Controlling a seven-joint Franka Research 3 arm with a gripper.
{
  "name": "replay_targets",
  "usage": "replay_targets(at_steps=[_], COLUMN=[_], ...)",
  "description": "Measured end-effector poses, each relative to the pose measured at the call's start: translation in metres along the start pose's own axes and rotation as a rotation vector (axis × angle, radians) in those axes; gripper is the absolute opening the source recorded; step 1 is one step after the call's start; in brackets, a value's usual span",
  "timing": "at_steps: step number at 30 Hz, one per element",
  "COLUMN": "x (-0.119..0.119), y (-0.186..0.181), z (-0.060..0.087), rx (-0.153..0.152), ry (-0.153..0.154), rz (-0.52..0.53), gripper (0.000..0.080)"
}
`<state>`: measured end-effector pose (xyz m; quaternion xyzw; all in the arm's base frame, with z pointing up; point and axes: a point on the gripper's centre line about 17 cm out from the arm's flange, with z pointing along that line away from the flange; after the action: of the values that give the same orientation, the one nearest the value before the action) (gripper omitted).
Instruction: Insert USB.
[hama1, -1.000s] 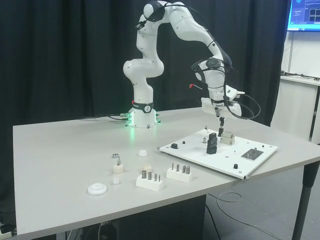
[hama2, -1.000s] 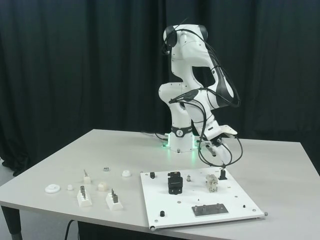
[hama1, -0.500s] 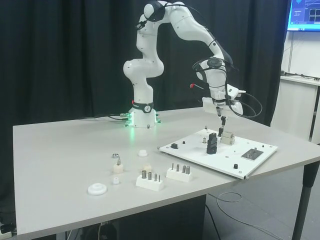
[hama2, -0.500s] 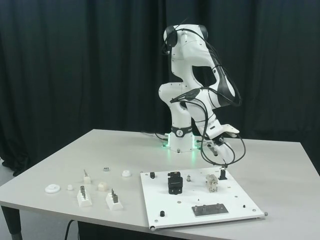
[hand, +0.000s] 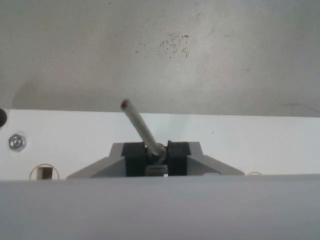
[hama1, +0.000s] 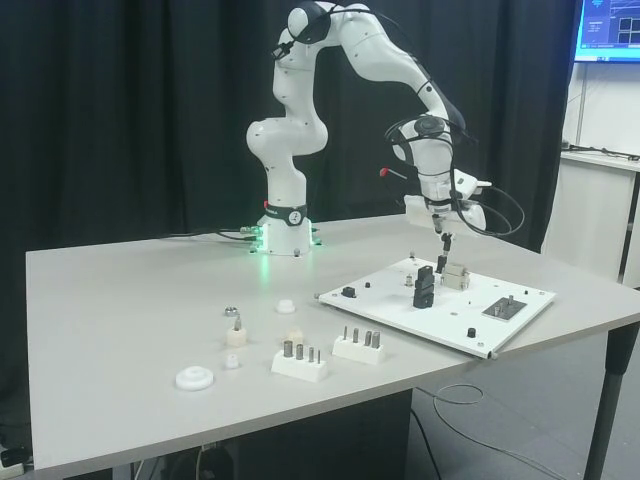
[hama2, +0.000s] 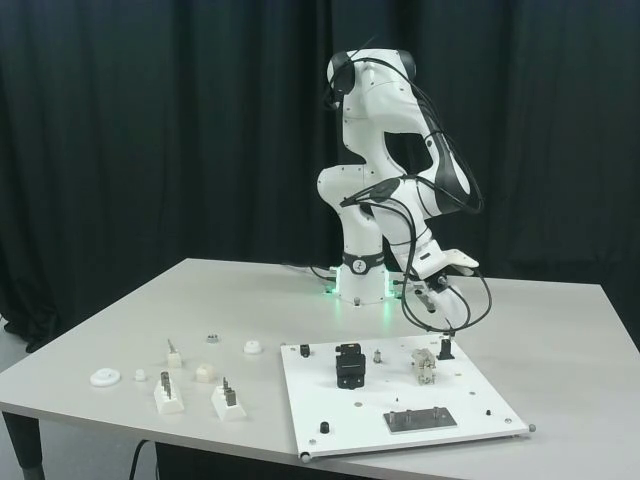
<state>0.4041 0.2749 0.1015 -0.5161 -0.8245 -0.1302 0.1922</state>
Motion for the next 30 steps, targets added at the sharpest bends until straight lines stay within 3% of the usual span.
replay_targets(at_steps=[30], x=[-0.0043], y=[0.0002], z=[-0.0005], rx=[-0.003], ry=[-0.004], rz=[0.006], gripper=[0.0088])
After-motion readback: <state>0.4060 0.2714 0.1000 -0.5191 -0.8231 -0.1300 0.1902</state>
